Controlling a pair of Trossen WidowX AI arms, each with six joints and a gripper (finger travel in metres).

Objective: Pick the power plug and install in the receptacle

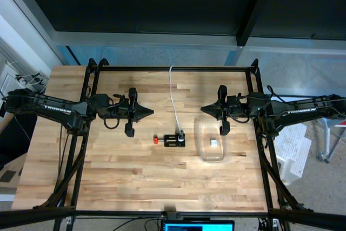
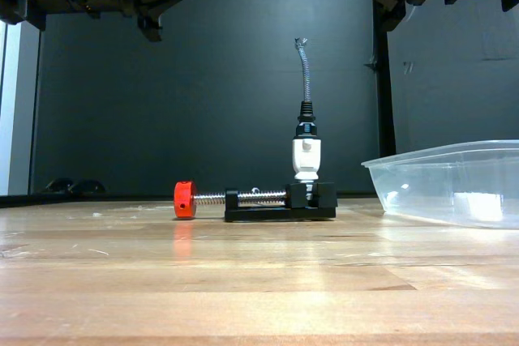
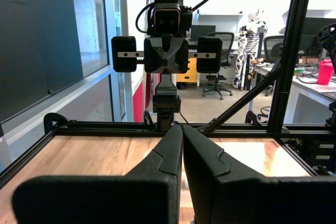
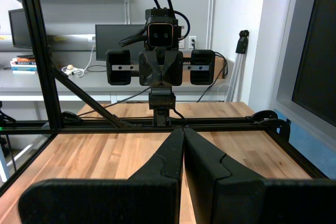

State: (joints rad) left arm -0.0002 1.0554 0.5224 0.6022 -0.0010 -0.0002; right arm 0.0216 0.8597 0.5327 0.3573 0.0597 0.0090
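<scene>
Centrally, the receptacle (image 1: pixel 182 134) is clamped upright in a vise (image 1: pixel 172 140), and both grippers are held high, shut on nothing.

Nearest on the table (image 1: pixel 108 182), the black vise is laid with its red knob (image 1: pixel 155 140) toward the left arm. The white receptacle is gripped at the vise's other end, cable end up. Just beside it, toward the right arm, a clear tray (image 1: pixel 212 159) is set, with a small white-grey block (image 1: pixel 214 142) inside. The plug cannot be made out in any view. Farther back, the left gripper (image 1: pixel 148 112) and the right gripper (image 1: pixel 204 110) are held well above the table, pointed at each other and well apart. Each pair of jaws is seen pressed together with nothing between. Beyond them, the cable (image 1: pixel 173 90) is run from the receptacle to the table's far edge.
</scene>
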